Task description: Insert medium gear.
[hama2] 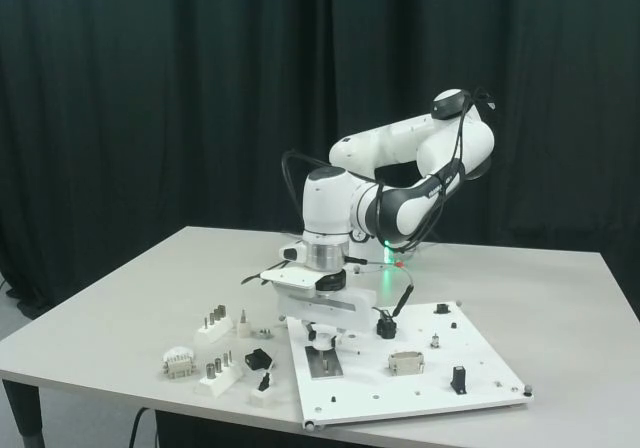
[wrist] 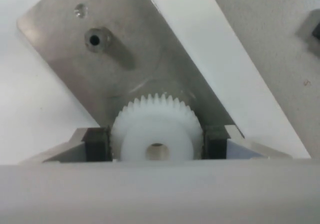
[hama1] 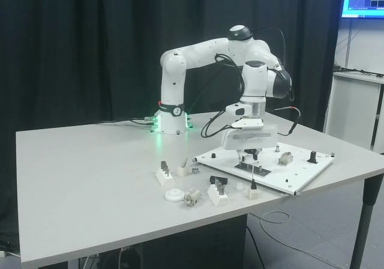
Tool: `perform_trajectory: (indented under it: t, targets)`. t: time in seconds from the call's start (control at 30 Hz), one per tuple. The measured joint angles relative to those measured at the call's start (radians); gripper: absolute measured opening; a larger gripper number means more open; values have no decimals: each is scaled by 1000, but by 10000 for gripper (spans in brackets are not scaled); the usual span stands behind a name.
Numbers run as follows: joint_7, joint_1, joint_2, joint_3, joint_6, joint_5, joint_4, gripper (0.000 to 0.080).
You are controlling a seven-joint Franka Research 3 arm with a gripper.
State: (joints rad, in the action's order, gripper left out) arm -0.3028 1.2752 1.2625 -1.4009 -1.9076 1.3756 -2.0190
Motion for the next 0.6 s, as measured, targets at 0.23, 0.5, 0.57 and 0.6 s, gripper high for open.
perform_trajectory:
  t: [0.23,0.5,0.57,0.6]
  targets:
    - [1,0,0,2,-12,1,0,395]
    - [5,0,0,6,-25,1,-1,395]
    - [8,0,0,6,-26,1,-1,395]
    - [9,0,0,6,-26,1,-1,395]
